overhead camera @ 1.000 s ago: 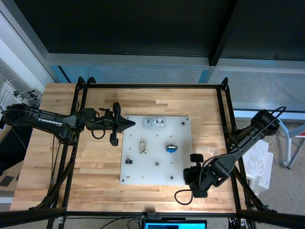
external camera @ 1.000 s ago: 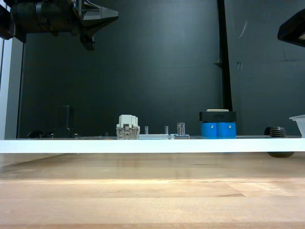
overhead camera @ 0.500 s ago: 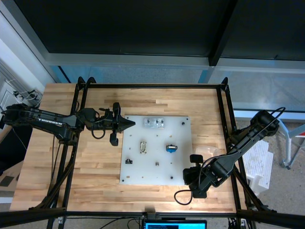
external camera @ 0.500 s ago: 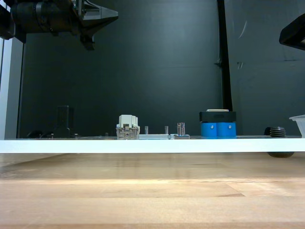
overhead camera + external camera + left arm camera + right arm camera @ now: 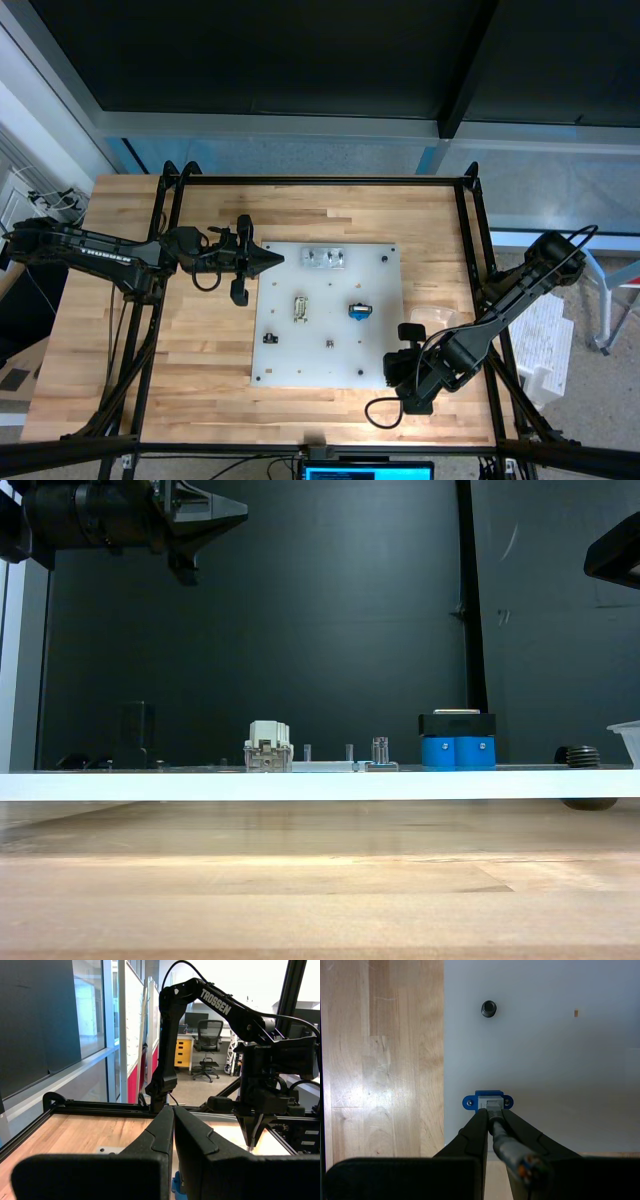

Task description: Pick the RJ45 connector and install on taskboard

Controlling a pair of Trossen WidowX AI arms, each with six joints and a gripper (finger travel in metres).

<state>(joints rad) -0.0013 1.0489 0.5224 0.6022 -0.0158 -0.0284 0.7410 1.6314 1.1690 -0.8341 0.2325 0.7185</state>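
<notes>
We see the wooden surface (image 5: 200, 340) carrying the white taskboard (image 5: 380, 290) at its middle. Our left hand (image 5: 268, 259) hangs high above the board's left edge, its fingers pressed together with nothing between them. Our right hand (image 5: 491, 1114) points down at the board's near right corner, narrowed onto the RJ45 connector (image 5: 493, 1106). A small blue fitting (image 5: 472, 1102) sits on the board there. The connector's pale tip meets its opening, and a short cable stub (image 5: 512, 1152) trails back between the fingers.
</notes>
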